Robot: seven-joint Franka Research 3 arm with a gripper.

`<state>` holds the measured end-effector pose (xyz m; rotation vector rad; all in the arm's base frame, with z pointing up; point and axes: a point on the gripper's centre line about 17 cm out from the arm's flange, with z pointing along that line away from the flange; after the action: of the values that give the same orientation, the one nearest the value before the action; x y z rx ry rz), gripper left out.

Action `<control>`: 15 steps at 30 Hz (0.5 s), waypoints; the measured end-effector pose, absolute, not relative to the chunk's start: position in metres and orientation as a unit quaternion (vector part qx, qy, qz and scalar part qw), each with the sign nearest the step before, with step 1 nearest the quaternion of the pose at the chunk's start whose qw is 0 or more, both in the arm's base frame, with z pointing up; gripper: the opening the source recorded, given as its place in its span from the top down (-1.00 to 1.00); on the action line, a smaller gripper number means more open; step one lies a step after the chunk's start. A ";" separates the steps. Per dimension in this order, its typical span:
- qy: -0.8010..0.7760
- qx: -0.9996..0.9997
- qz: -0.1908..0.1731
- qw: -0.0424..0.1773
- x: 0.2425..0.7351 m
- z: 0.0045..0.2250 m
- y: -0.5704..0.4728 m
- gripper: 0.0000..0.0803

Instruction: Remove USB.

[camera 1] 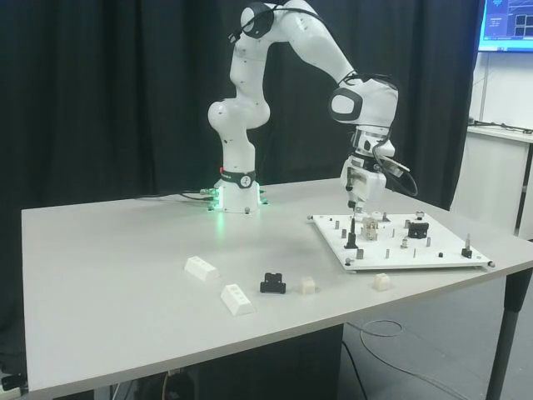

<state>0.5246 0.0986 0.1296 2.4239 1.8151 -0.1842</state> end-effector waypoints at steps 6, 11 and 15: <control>0.597 0.798 -0.060 0.054 0.525 0.130 0.099 0.44; 0.598 0.798 -0.059 0.054 0.525 0.130 0.099 0.44; 0.598 0.798 -0.058 0.055 0.526 0.130 0.099 0.93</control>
<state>0.5257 0.0995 0.1299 2.4231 1.8148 -0.1775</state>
